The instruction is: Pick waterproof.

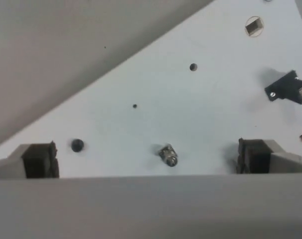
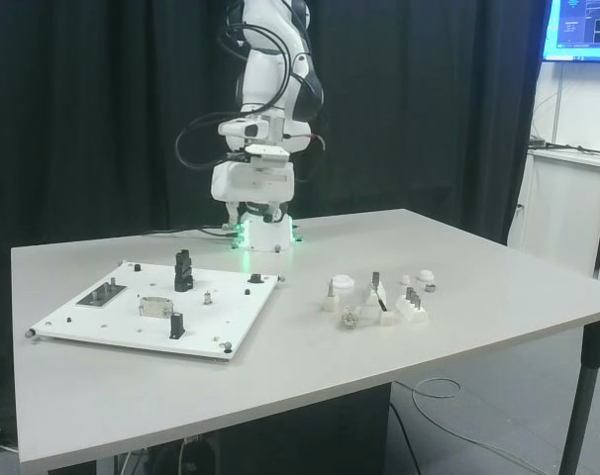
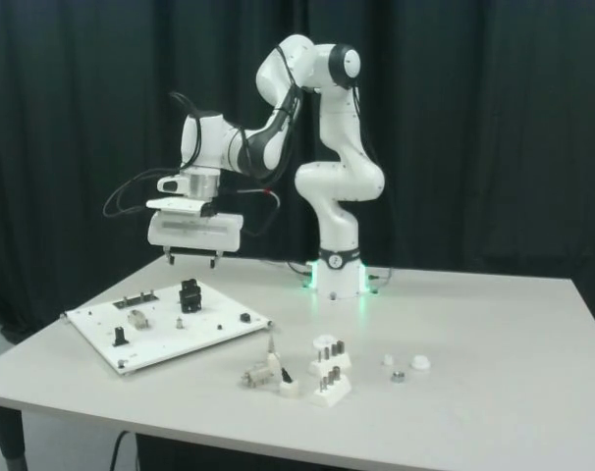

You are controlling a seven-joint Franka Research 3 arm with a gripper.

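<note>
While the gripper (image 1: 146,158) hangs released and empty above the board (image 1: 216,109), nothing is picked yet: descent, grasp and lift all remain. Wrist view shows, left to right, a black knob (image 1: 77,145) by one finger, the small connector (image 1: 168,155), likely the waterproof part, between the fingers, and a black socket (image 1: 286,88) beyond. Room views add only the arm's height above the board.
</note>
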